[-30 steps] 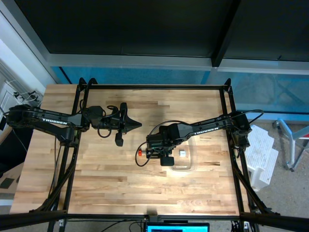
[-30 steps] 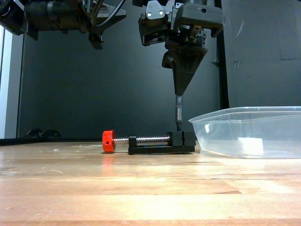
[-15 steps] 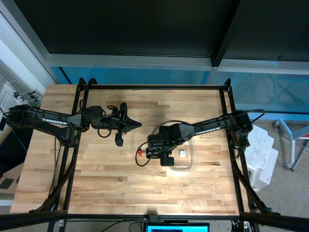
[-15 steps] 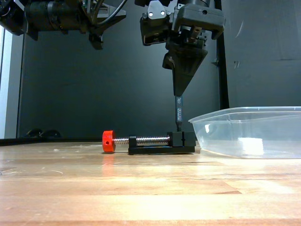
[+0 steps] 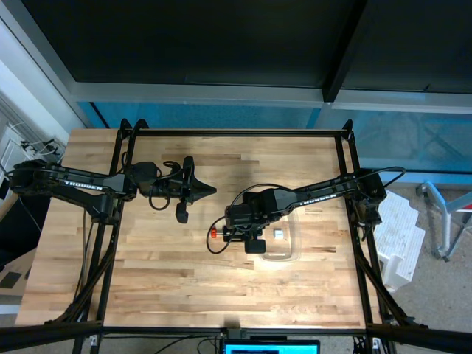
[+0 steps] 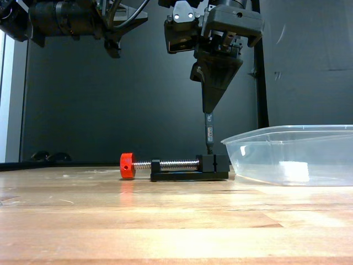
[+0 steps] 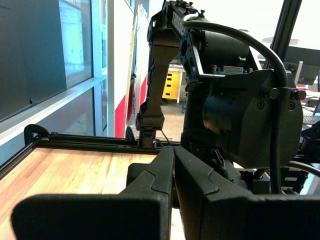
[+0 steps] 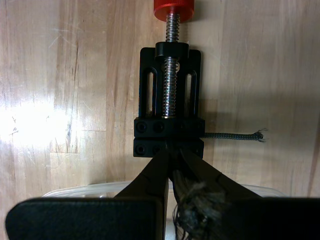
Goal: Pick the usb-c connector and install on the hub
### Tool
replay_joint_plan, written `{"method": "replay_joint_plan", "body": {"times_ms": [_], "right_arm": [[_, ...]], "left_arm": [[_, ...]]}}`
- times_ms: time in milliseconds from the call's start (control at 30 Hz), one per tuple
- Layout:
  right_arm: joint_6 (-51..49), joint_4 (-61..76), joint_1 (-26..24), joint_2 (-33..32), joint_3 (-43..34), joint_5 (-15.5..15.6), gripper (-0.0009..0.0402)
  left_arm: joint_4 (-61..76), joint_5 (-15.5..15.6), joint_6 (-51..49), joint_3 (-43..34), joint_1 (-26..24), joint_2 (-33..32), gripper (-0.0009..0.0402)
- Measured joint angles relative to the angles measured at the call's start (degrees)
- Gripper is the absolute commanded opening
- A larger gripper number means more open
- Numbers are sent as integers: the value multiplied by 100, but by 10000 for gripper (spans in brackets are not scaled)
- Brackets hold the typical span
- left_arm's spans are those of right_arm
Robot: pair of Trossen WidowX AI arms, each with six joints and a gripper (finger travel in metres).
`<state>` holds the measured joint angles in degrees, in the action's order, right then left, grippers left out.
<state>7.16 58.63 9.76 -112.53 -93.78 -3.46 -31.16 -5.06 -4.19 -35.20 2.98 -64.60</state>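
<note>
The right claw (image 6: 208,109), closed on the upright usb-c connector (image 6: 209,132), is hemmed in by the black vise (image 6: 190,167) under it and the clear tub (image 6: 265,160) just beside, while the closed left claw (image 5: 209,190) hangs well apart above open desk (image 5: 162,280).

The black vise (image 8: 169,127) has a red knob (image 8: 172,9) (steel-grey screw (image 8: 170,85)); usb-c connector (image 6: 209,132) dark, table (image 5: 169,273) pale wood.

Right tool (image 5: 243,236) hangs over clamp (image 5: 218,233) (left tool (image 5: 212,190) well apart).
</note>
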Motion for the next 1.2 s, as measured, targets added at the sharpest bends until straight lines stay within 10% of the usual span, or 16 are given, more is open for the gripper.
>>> {"method": "replay_joint_plan", "body": {"times_ms": [700, 1200], "right_arm": [[2, -2, -2, 470, 208, 22, 161], [61, -839, -2, 1676, 1552, 4, 161]], "left_arm": [[-2, 0, 0, 2, 0, 2, 0], [-2, 0, 0, 2, 0, 2, 0]]}}
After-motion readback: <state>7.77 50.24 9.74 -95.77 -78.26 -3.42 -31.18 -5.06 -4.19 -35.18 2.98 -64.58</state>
